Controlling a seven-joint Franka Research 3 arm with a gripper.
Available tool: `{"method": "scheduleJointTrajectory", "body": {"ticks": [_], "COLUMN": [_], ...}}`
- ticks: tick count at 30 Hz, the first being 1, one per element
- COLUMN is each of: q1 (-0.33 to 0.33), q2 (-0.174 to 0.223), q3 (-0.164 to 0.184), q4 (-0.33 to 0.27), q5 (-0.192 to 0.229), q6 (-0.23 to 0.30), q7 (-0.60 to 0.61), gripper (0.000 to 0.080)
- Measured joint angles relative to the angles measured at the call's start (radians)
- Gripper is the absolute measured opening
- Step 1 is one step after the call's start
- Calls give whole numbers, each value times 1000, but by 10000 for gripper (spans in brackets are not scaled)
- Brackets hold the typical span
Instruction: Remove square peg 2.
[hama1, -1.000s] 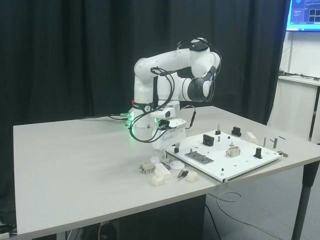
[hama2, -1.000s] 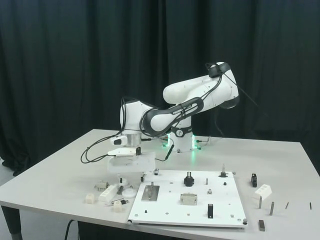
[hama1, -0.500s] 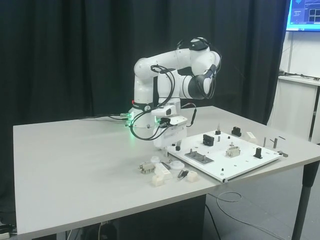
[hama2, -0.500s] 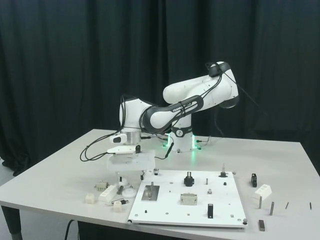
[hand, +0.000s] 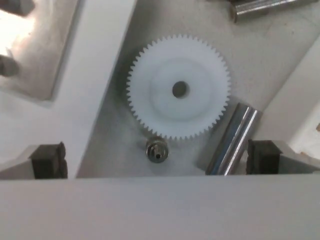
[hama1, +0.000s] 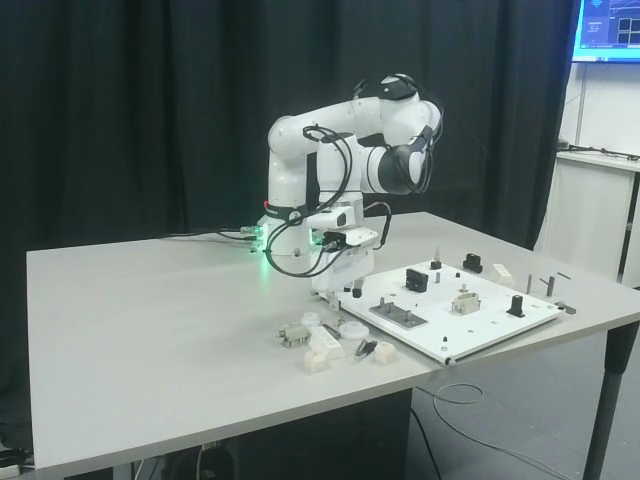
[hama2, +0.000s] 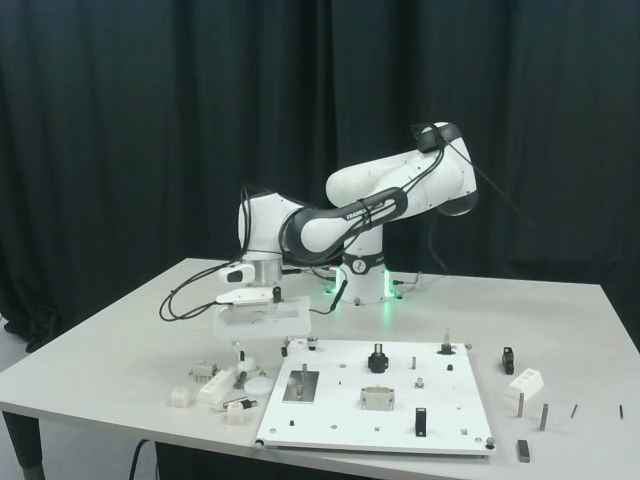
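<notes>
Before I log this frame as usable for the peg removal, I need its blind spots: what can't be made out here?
- Which part is square peg 2: not identifiable; pieces on the white board are too small in both room views.
- Metal rod beside the white gear: its lower end is hidden by the gripper body, wrist view.
- Second rod: cut off by the picture edge.
- Loose parts off the board: too small to name.

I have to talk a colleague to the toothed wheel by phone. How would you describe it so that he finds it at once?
Start at the white board lying on the grey table, then go to the cluster of small loose parts on the table beside the board's edge, below the gripper. There lies a flat white gear. It alone has fine teeth all round its rim and a small hole through its middle; the metal bar next to it is smooth.
</notes>
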Motion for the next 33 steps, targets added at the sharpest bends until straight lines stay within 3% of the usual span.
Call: {"method": "scheduleJointTrajectory", "body": {"ticks": [14, 21, 27, 33], "q1": [0, 6, 42, 99], "q2": [1, 2, 6, 6], "q3": [-2, -15, -21, -22], "q4": [4, 16, 43, 68], "q5": [0, 2, 6, -3], "q6": [-18, -63, -113, -116], "q7": [46, 128, 217, 311], "gripper": [800, 800, 800, 800]}}
